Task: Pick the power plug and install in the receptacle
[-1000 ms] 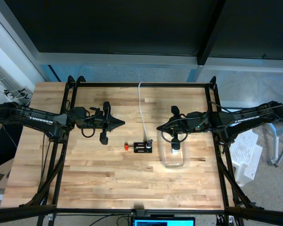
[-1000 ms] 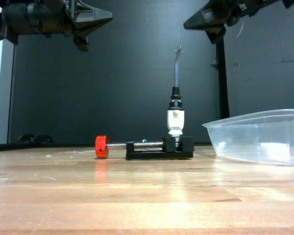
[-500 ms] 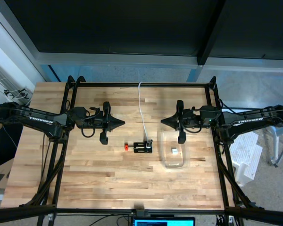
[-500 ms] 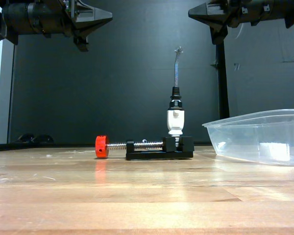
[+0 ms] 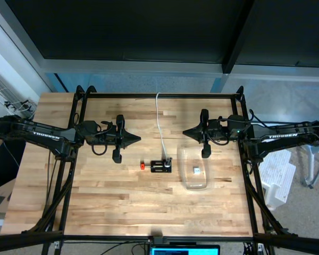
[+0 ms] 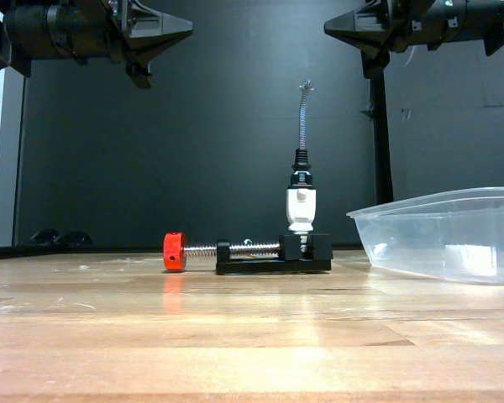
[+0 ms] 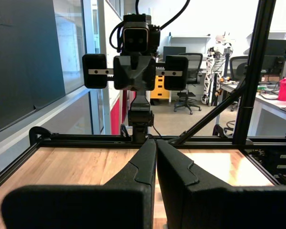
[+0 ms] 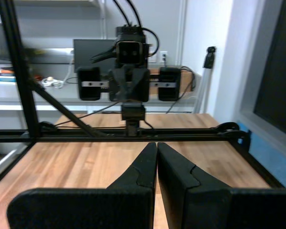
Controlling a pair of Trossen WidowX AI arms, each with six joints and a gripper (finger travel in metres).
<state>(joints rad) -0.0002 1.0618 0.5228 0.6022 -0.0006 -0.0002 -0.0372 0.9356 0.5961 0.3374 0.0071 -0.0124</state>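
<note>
The power plug (image 6: pixel 300 164), a small black body with a thin braided stub pointing up, stands upright on the white receptacle (image 6: pixel 301 208). The receptacle sits in a black clamp (image 6: pixel 273 256) with a red knob (image 6: pixel 175 251), mid-table in the high view (image 5: pixel 161 166). My left gripper (image 5: pixel 139 139) hangs high over the table, left of the clamp, shut and empty, as the left wrist view confirms (image 7: pixel 156 143). My right gripper (image 5: pixel 184 132) hovers high beyond the tray, also shut and empty (image 8: pixel 157 145). Neither gripper touches anything.
A clear plastic tray (image 5: pixel 194 184) lies right of the clamp with a small pale block (image 5: pixel 196 170) inside. A white cable (image 5: pixel 159 122) runs from the clamp to the table's far edge. Black frame rails border the table.
My right gripper has lifted from its downward reach over the tray and drawn back right to a level, raised pose. The left arm, clamp and plug have not moved.
</note>
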